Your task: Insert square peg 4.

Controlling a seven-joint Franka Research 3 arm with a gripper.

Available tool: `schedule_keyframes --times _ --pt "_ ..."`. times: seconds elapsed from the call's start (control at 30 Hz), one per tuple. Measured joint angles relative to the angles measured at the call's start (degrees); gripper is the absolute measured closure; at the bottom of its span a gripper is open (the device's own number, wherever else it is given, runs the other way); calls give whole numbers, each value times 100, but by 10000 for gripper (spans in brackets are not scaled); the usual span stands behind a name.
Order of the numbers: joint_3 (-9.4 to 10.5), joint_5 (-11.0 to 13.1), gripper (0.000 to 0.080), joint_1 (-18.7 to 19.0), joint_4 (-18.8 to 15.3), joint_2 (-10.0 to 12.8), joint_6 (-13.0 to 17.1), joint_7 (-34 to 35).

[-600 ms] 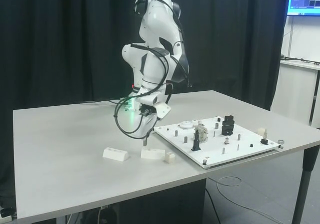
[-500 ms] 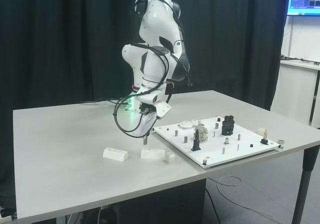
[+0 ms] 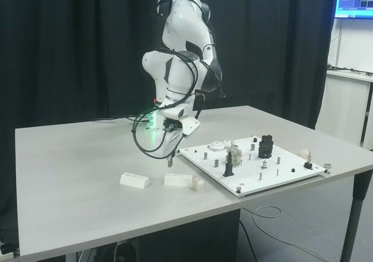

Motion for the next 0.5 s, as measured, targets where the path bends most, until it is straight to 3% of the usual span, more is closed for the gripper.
schedule_keyframes --times 0.5 --pt "7 48 649 80 65 -18 -11 771"
